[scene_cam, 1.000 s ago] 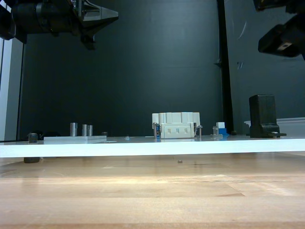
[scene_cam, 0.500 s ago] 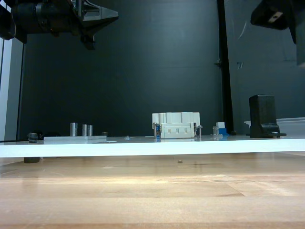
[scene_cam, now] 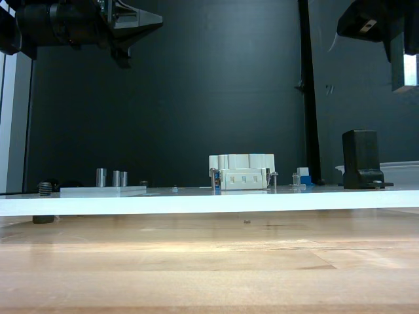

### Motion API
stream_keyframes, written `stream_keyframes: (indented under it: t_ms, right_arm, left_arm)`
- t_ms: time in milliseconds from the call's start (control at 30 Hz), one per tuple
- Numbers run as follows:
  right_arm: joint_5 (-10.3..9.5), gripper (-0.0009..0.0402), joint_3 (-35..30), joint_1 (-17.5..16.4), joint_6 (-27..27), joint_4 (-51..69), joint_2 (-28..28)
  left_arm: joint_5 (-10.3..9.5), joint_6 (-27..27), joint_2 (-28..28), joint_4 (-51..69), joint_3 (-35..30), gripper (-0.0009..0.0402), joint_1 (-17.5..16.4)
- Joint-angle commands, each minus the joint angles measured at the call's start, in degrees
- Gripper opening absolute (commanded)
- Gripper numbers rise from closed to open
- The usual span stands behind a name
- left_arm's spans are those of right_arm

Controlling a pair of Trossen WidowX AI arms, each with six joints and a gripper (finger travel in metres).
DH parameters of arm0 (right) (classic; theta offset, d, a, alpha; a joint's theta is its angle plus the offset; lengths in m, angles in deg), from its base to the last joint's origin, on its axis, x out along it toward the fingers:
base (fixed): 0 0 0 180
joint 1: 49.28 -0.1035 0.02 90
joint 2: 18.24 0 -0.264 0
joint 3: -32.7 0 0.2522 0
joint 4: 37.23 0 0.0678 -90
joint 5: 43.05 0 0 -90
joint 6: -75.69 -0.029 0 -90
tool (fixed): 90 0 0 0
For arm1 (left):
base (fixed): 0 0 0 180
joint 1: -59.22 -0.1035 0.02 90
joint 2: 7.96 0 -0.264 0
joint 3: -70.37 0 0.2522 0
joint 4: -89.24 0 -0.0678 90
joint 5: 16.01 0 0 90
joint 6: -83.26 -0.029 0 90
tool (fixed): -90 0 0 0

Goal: Pick the 16mm bar from the taskboard and place it in the container

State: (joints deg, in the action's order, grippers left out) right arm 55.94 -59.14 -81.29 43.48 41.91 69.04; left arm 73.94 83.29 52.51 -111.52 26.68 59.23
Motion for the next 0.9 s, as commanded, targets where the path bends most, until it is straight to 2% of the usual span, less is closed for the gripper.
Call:
stream_keyframes:
  t_ms: [33,700,833,900]
  right_arm:
    - [-0.13,0.0016,0.8,1.1,0.1,0.2,-1.0]
    - [-0.20,0.0016,14.1,12.0,-1.9,1.6,-13.4]
    - [-1.57,0.0016,17.2,14.0,-1.9,1.5,-16.0]
    - [-1.53,0.0016,18.7,15.0,-1.9,1.5,-17.4]
  left_arm:
    - [0.02,0.0,0.0,0.0,0.0,0.0000,0.0]
    - [0.02,0.0,0.0,0.0,0.0,0.0000,0.0]
    - [0.02,0.0,0.0,0.0,0.0,0.0000,0.0]
    - [0.02,0.0,0.0,0.0,0.0,0.0000,0.0]
